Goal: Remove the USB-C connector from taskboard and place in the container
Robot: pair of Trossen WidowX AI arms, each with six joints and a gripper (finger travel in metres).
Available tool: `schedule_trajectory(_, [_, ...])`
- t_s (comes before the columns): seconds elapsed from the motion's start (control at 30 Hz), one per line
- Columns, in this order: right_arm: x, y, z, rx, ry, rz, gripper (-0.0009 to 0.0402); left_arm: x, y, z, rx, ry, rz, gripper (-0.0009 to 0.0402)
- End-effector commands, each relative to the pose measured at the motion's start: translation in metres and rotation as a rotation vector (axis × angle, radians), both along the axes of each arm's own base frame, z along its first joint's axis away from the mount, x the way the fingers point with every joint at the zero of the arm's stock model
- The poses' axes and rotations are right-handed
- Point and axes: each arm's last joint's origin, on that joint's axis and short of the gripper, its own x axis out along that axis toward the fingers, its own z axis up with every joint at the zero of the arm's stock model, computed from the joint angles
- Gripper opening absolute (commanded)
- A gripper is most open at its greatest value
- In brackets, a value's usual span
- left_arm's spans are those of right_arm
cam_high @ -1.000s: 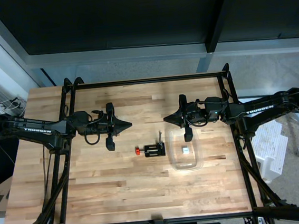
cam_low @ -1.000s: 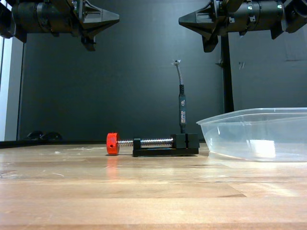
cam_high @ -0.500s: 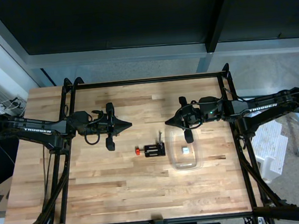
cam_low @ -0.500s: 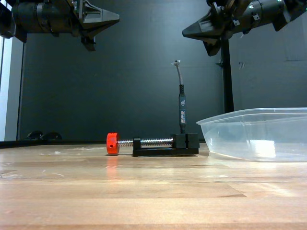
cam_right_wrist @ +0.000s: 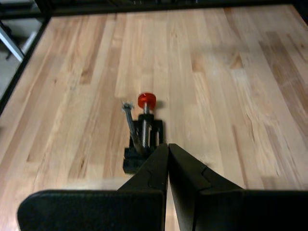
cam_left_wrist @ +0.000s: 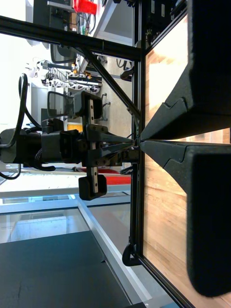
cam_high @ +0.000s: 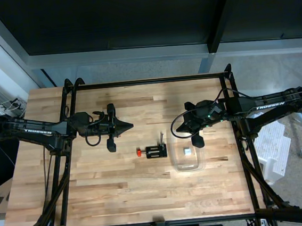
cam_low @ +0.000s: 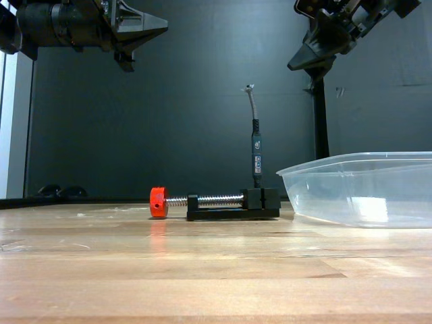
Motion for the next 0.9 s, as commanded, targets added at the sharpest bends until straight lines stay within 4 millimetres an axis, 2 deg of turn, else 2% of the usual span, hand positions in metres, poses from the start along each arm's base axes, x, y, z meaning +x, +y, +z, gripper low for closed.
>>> schedule_trajectory(0.03, [-0.001, 0.000, 0.005, -0.012, 0.053, -0.005, 0.0000, 0.000, 0.000, 0.000, 0.000, -0.001, 0.000, 0.0000])
schedule_trajectory(0.2, [0.002, 0.004, 0.011, -0.027, 0.158, 0.021, 0.0000, 0.000, 0.000, 0.000, 0.000, -0.001, 0.000, 0.0000])
schedule_trajectory(0.6, [0.027, 0.020, -0.002, -0.077, 0.311, 0.028, 0.0003, 0.000, 0.000, 0.000, 0.000, -0.001, 0.000, 0.0000])
schedule_trajectory(0.9, [0.052, 0.033, -0.003, -0.095, 0.335, 0.036, 0.0065, 0.000, 0.000, 0.000, 0.000, -0.001, 0.000, 0.0000])
